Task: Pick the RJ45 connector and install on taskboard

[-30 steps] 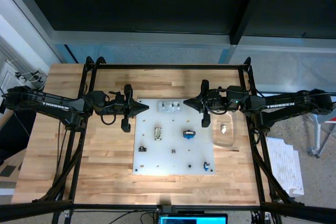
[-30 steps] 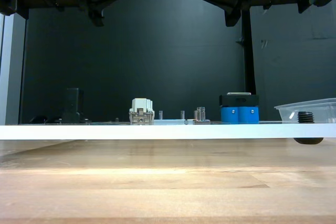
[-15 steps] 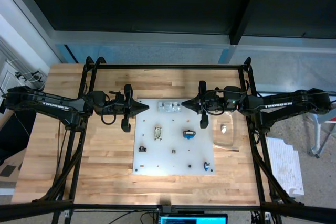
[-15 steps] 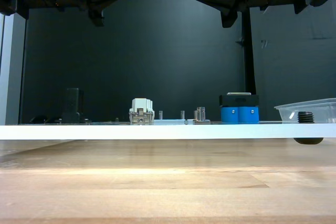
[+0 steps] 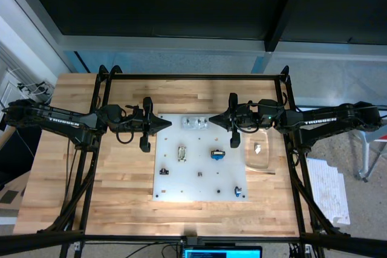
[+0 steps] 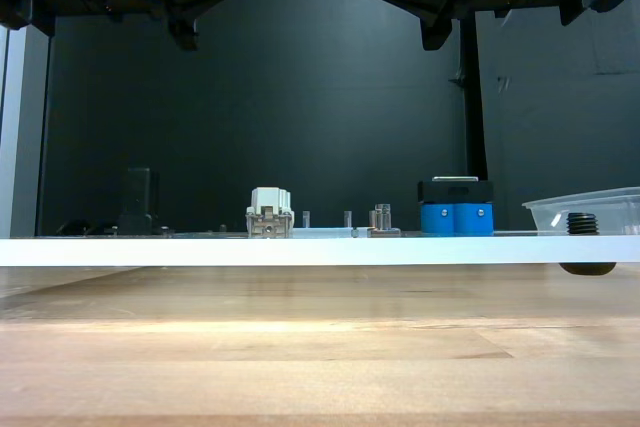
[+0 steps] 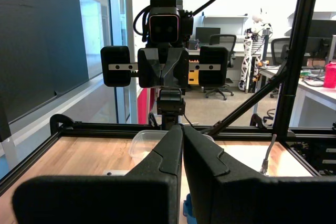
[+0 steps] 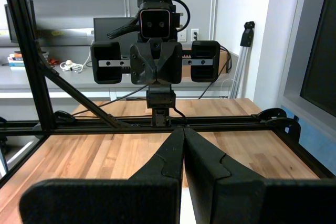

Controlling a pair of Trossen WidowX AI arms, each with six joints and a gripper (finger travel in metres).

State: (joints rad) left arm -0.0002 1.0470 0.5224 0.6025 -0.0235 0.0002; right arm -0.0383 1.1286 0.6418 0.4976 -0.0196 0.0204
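The clear tray (image 5: 259, 162) lies right of the white board (image 5: 181, 185), and a pale block (image 5: 258, 148) rests in it with nothing dark and no cable showing on it. At the board's near right corner sits the small blue jack (image 5: 239, 192); I cannot tell whether the connector is in it, and the connector shows nowhere else. My right gripper (image 5: 210, 119) hangs high over the board's far edge, shut with nothing between its fingers (image 8: 173, 153). My left gripper (image 5: 168, 124) hovers high at the board's far left corner, also shut and empty (image 7: 182, 127).
On the board stand a white socket part (image 5: 181, 153), a blue part (image 5: 217, 154) at mid-board and metal fittings (image 5: 195, 124) at the far edge. The black frame (image 5: 193, 77) rings the table. In the low view the tray's wall (image 6: 590, 209) rises at the right.
The right gripper has shifted slightly to the left, toward the board's far middle. The left arm has not moved.
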